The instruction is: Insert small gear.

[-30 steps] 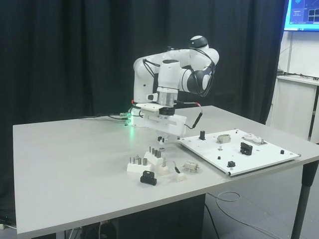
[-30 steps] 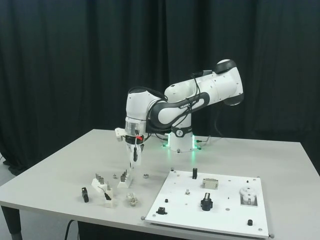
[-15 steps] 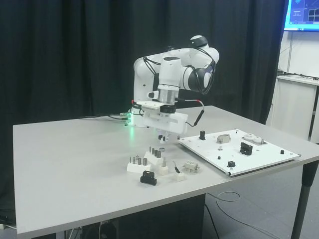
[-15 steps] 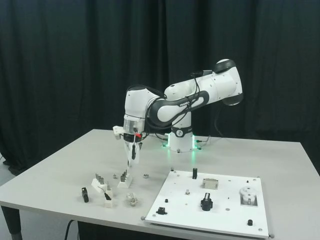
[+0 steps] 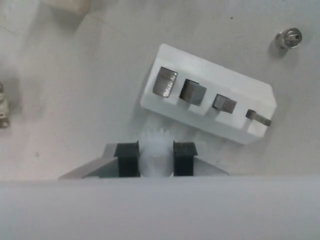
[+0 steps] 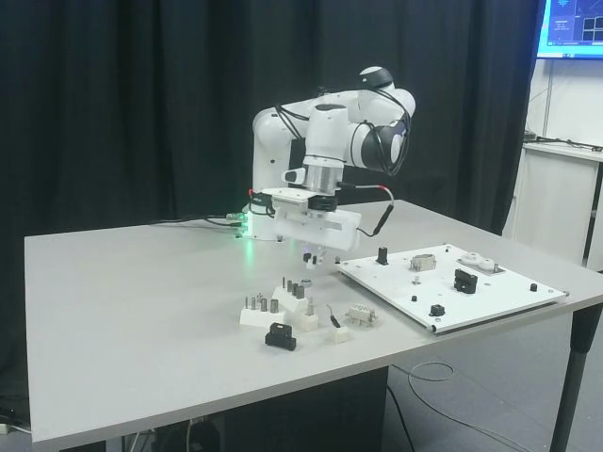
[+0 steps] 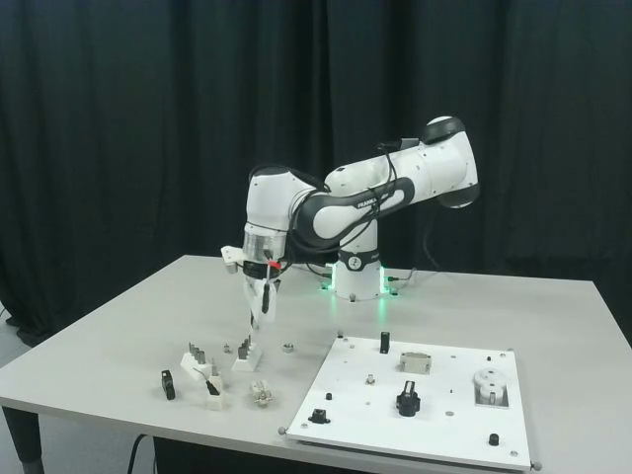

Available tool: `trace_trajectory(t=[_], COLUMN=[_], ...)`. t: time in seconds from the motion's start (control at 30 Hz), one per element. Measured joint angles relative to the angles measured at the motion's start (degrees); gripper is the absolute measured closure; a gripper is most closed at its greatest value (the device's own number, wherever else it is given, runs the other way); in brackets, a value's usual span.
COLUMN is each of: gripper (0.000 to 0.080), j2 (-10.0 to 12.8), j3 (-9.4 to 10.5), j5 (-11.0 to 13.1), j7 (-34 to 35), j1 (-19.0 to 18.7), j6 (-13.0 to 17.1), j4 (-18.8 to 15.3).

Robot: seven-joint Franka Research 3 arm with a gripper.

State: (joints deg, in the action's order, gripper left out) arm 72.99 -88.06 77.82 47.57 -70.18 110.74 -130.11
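Now, grey table [image 6: 132, 292] w/ black curtain behind. White block [image 5: 207, 100] holds four grey pegs in a row. Gripper [image 5: 155, 159] clamped on small white gear [image 5: 154, 150], above and just beside block.

The small gear [image 5: 156, 150] is a white toothed wheel, its fine teeth showing along the edge that juts from between two black fingertips [image 5: 127, 158] clamped on either side of it. It hangs in the air above the grey table [image 6: 122, 292], seemingly just beside the white holder block [image 5: 210, 100], not touching it.
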Motion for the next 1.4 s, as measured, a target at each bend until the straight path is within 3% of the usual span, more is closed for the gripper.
trace_trajectory(t=[0.37,0.8,1.4], gripper=[0.0664,0.0664,0.0664], j2=[-0.7,-0.8,-0.9], j3=[-0.68,-2.49,-2.07], j5=[-0.1,-0.1,-3.8], j7=[-0.8,-1.2,9.5], j1=[-0.6,-4.2,-10.1], j6=[-2.4,-6.6,-12.5], j4=[3.1,10.3,21.8])
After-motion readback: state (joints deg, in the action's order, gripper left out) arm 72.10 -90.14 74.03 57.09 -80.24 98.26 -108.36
